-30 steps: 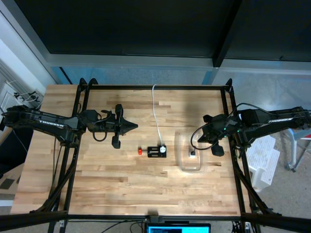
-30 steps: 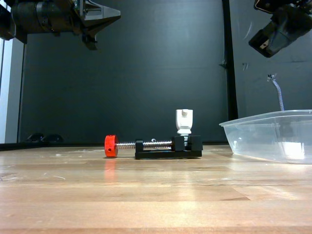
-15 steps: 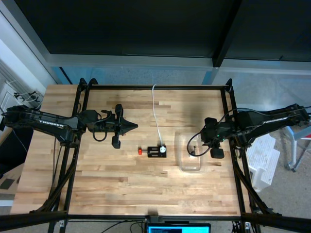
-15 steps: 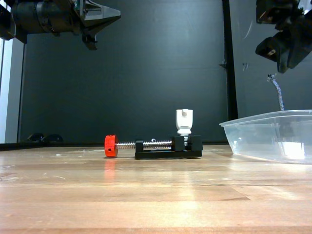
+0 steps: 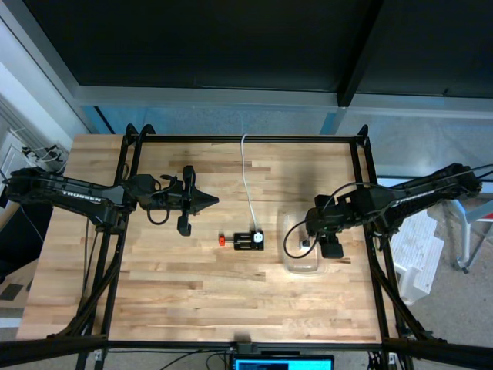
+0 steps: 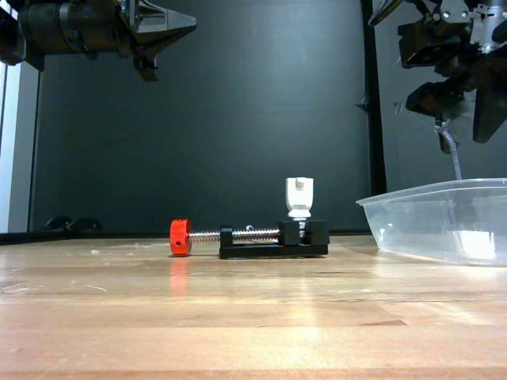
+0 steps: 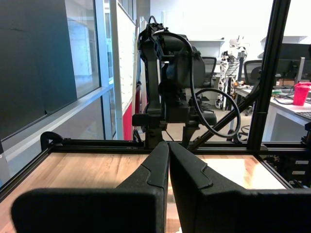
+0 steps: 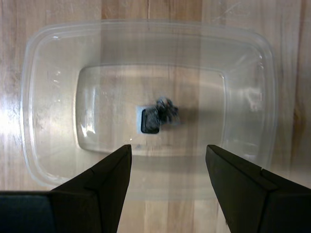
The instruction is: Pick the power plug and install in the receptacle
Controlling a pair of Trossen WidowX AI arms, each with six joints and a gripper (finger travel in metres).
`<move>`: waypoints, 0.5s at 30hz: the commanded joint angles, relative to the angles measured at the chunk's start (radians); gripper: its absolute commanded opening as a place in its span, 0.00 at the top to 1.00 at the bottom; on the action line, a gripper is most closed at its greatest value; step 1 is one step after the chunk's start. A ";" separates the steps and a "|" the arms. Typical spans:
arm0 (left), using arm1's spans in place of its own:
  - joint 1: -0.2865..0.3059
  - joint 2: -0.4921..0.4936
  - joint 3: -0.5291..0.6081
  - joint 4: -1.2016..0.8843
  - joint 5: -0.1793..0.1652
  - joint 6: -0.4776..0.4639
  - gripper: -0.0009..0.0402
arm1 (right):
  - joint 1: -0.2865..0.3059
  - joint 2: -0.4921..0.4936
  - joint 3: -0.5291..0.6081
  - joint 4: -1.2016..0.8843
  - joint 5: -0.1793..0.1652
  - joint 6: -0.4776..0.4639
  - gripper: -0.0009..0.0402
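The power plug (image 8: 156, 118), a tiny dark piece, lies on the floor of the clear tray (image 8: 146, 26). My right gripper (image 8: 168, 148) hangs open above the tray (image 5: 300, 270), pointing straight down, with the plug in line between its fingers and well below them. In the low view the right gripper (image 6: 459, 111) is high over the tray (image 6: 412, 198). The receptacle (image 5: 257, 237), a white square head, stands upright (image 6: 299, 192) in the black vise, its white cable (image 5: 246, 177) running to the far edge. My left gripper (image 5: 212, 201) hovers shut, high at the left (image 6: 190, 28), holding nothing.
The black vise (image 5: 245, 240) with its red knob (image 6: 180, 237) sits at the table's middle, left of the tray. A black frame rail (image 5: 246, 139) borders the wooden table. The right arm shows straight ahead in the left wrist view, past the left gripper (image 7: 168, 144).
My right arm has swung left and toward the near edge, tipping its gripper downward over the tray. The left arm has not moved.
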 commanded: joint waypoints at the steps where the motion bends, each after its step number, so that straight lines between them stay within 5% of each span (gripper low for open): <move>1: 0.000 0.000 0.000 0.000 0.000 0.000 0.98 | 0.005 0.032 0.000 0.012 -0.001 0.000 0.46; 15: 0.000 0.000 0.000 0.000 0.000 0.000 0.98 | 0.028 0.107 -0.027 0.094 0.005 0.011 0.46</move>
